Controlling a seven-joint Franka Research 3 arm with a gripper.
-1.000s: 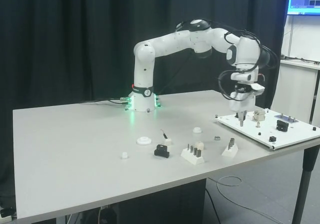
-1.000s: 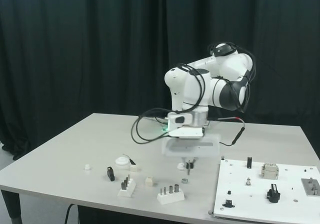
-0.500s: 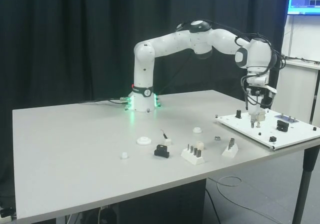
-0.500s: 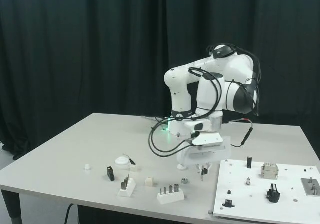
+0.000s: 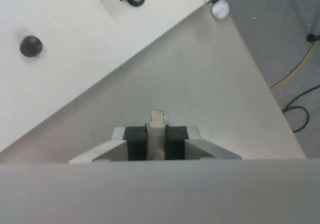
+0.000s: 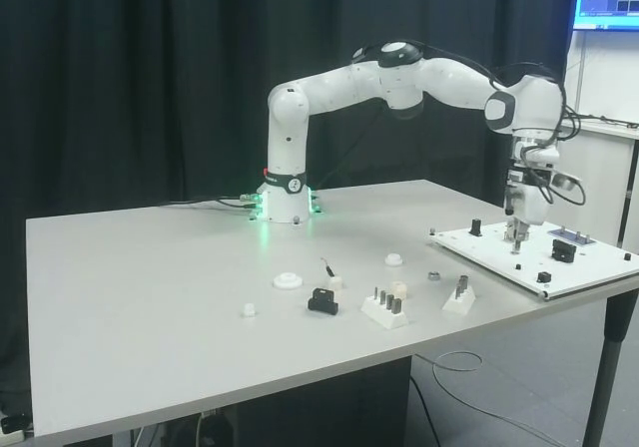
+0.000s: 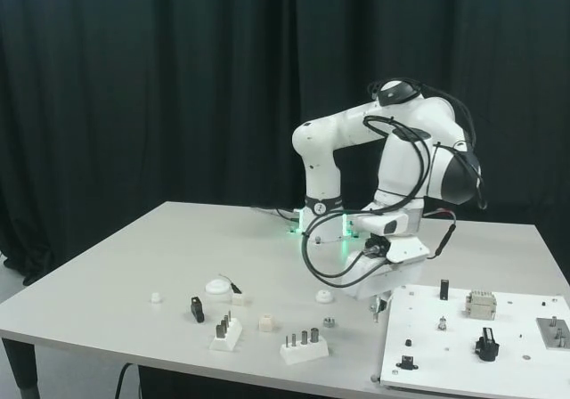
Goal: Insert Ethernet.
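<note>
Over the last second your arm swung away from the loose parts on the table (image 6: 150, 267) and across to the board (image 6: 589, 267), so the carry was nearly done and the insertion had not begun. The gripper (image 5: 157, 136) was pinching the plug (image 5: 157, 121) between its black pads (image 5: 134, 143). In the wrist view it hung over the grey strip of table just beside the board's edge, not over the board's fittings. I could not tell which fitting was the Ethernet socket. The plug's long axis ran along the fingers, close to upright as far as I could judge. Its tip stuck out past the pads and pointed down at the table. You would probably have needed to move further over the board before lowering.
</note>
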